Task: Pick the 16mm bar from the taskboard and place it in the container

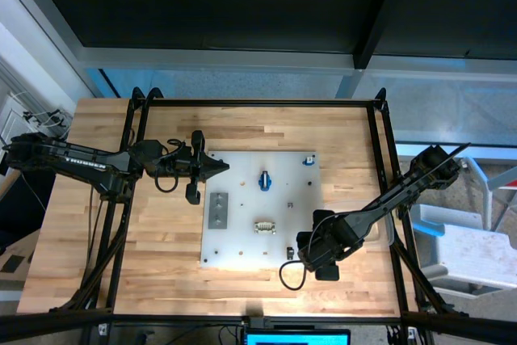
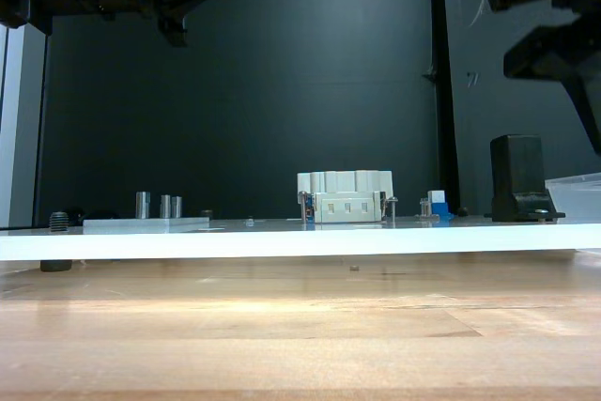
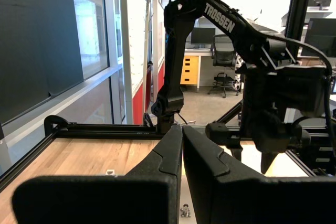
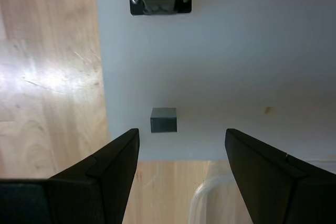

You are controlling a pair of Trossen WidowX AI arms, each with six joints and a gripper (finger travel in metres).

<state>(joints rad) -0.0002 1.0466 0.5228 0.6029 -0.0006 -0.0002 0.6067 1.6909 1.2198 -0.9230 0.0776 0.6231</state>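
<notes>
Left side first: the left gripper (image 1: 216,166) is hanging in the air over the far left corner of the taskboard (image 1: 242,248), pointing in toward the middle. In its own wrist cam the two fingers (image 3: 168,156) are sitting pressed together with nothing between them.

Below it, by the taskboard's left edge, the grey block (image 1: 218,209) is lying flat. In the low view three short metal bars (image 2: 143,204) are standing upright out of it. I can't tell which one is the 16mm, but none of them is being touched by either arm.

Toward the middle, the blue knob (image 1: 264,179) is sitting nearer the far edge and the silver connector (image 1: 264,226) nearer the near edge. A small black part (image 1: 290,252) is sitting further right, close to the near edge.

The right gripper (image 4: 182,132) is pointing straight down above the taskboard's near right corner. Its jaws are spread wide and holding nothing, framing a little grey square (image 4: 163,119) on the white surface.

The container (image 2: 575,196) is sitting on the table just off the taskboard's right edge.
</notes>
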